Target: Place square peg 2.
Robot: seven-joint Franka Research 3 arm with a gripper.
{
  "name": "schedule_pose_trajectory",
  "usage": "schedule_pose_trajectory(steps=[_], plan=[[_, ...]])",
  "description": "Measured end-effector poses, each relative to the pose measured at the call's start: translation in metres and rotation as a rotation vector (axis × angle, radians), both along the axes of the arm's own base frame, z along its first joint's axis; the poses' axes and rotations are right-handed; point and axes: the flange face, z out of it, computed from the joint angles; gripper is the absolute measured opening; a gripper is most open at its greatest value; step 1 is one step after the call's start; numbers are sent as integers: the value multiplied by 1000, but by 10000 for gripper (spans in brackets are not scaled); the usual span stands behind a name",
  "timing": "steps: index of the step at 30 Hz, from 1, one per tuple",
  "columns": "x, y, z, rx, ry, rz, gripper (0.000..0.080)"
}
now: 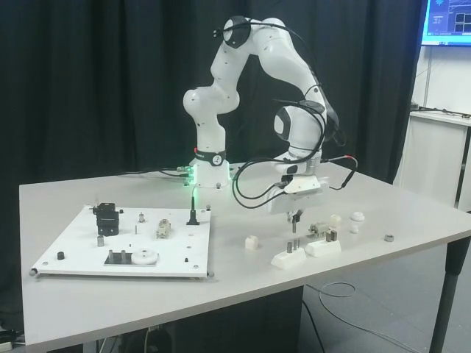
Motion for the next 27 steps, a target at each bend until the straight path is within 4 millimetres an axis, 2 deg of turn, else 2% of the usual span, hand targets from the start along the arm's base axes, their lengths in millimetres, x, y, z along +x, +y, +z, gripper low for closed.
schedule_pose_trajectory(steps=[27], plan=[[10,-2,-12,12,48,16,74]])
